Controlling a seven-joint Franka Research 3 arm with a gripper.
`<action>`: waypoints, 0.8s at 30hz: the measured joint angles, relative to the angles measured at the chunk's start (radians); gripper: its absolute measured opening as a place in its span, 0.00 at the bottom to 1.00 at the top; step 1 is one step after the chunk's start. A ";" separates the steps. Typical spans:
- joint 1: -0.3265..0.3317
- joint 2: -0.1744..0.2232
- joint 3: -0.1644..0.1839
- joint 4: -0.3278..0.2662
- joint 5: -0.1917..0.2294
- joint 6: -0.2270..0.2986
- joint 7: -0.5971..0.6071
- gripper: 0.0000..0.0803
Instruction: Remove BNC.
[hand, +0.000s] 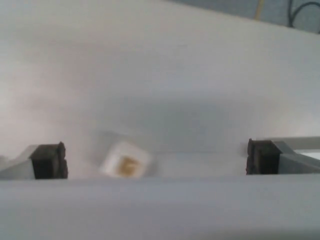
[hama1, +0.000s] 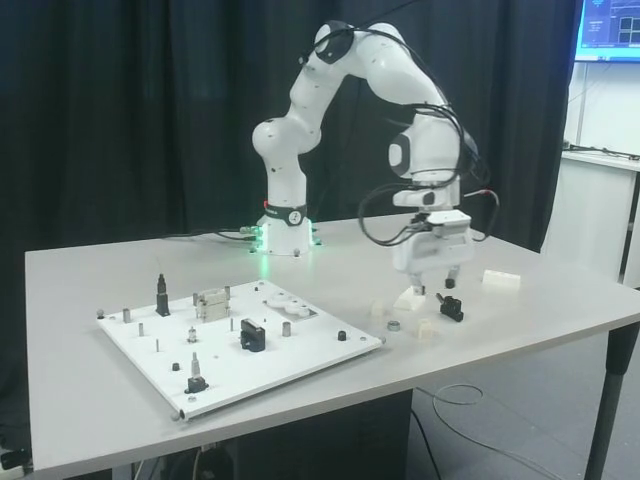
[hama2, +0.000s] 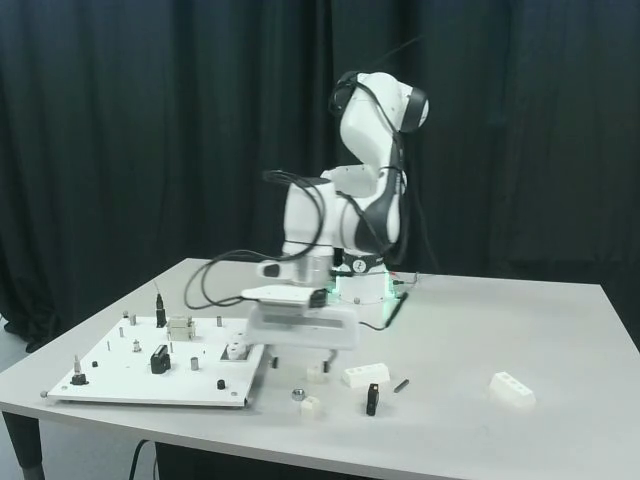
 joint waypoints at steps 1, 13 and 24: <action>-0.013 0.000 0.000 0.005 -0.002 -0.003 -0.007 1.00; -0.170 0.000 0.000 0.047 -0.007 -0.021 -0.153 1.00; -0.314 0.001 0.001 0.060 -0.007 -0.022 -0.221 1.00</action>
